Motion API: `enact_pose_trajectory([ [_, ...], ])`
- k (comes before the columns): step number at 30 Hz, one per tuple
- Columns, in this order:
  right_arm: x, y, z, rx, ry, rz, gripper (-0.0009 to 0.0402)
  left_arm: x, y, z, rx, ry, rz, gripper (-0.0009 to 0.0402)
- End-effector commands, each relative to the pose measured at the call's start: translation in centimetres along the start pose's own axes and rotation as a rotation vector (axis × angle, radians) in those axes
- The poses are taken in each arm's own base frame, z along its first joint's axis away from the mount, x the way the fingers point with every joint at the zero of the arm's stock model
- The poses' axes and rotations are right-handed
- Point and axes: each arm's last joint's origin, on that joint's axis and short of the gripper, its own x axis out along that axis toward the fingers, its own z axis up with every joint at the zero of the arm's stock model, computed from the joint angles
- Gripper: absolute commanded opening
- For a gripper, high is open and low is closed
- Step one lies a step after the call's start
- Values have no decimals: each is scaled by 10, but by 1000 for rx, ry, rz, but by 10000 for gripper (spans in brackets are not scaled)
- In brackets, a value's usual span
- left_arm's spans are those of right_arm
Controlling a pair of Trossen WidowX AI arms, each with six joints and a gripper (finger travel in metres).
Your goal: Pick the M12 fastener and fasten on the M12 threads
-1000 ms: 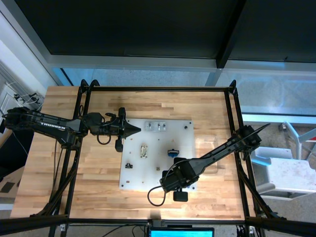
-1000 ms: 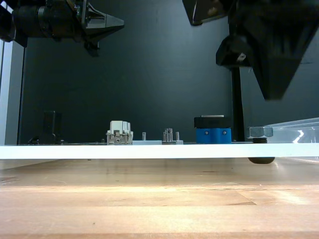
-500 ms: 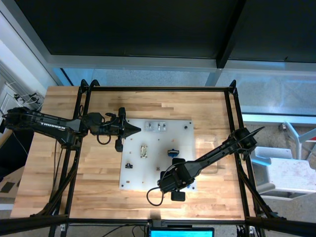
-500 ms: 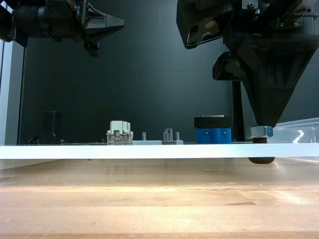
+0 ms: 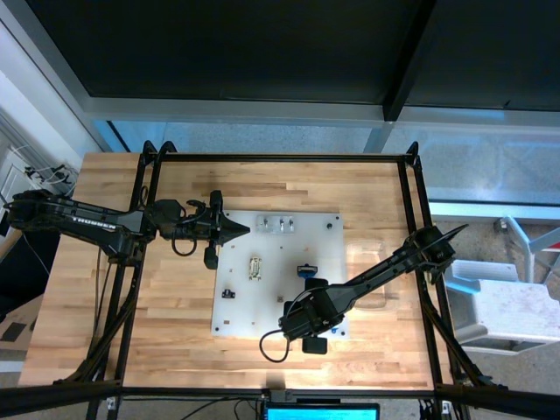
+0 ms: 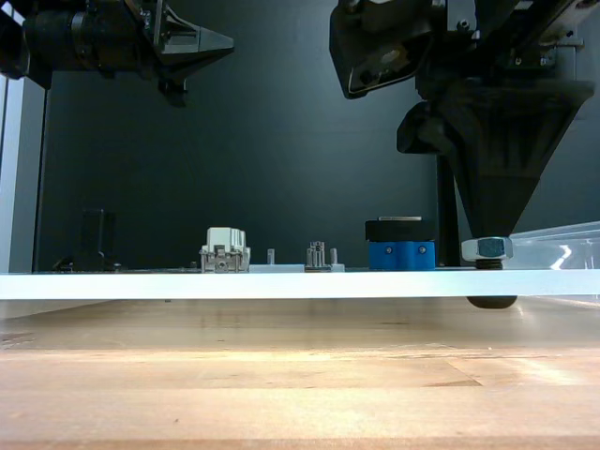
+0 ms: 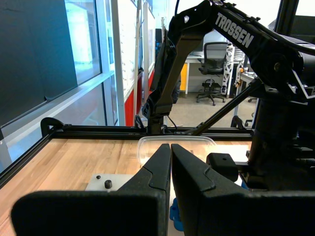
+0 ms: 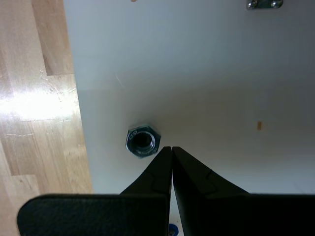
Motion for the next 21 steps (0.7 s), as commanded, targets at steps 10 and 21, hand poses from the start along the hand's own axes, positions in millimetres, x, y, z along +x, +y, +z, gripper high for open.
enact_pose_trajectory([
  [10, -5, 8, -5, -34, 145, 309, 0, 0, 0, 0, 0, -1, 0, 0],
  [21, -11, 0, -3, 11, 11, 84, 0, 0, 0, 0, 0, -1, 0, 0],
])
